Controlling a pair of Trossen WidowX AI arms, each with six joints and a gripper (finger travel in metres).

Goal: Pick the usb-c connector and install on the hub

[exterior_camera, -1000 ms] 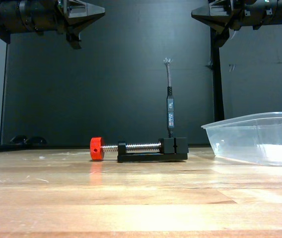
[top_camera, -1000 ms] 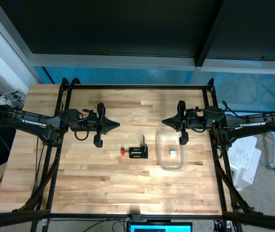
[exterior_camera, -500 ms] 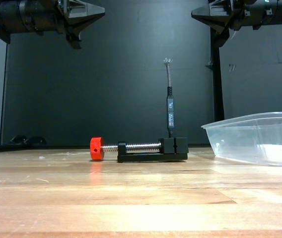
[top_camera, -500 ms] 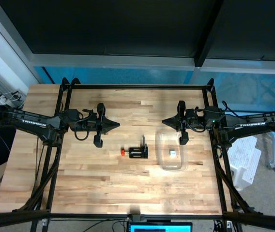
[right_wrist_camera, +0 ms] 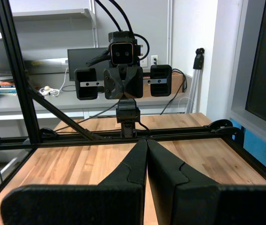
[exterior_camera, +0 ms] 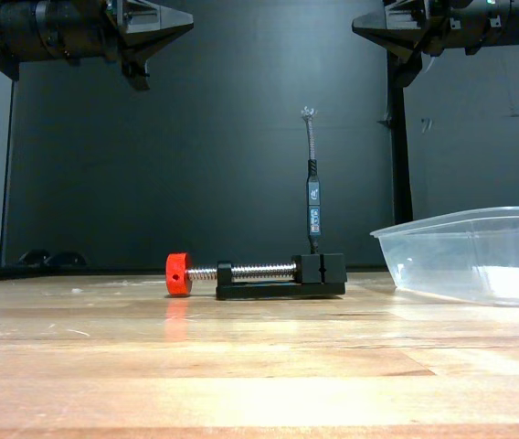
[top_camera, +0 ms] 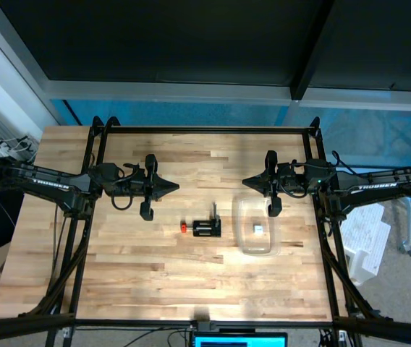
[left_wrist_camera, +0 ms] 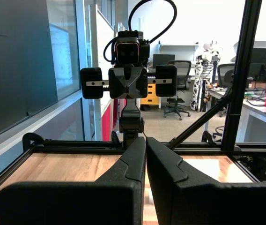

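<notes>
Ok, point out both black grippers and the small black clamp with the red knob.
left gripper (top_camera: 175, 187): high view, shut fingertips, above the table (top_camera: 155, 275).
right gripper (top_camera: 246, 181): high view, shut fingertips, above the table.
black clamp (exterior_camera: 322, 270): low view, end block.

The brand name TROSSEN is showing in pale capitals along the black forearm link of the left arm (top_camera: 50, 183), and the same word is running along the matching link of the right arm (top_camera: 373, 187); both are reading clearly in the high view. In the low view, the black cabled part (exterior_camera: 313, 206) standing upright in the clamp (exterior_camera: 278, 274) is carrying two small pale markings on its body, but they are too small to read. No other legible lettering or numbers are showing.
</notes>
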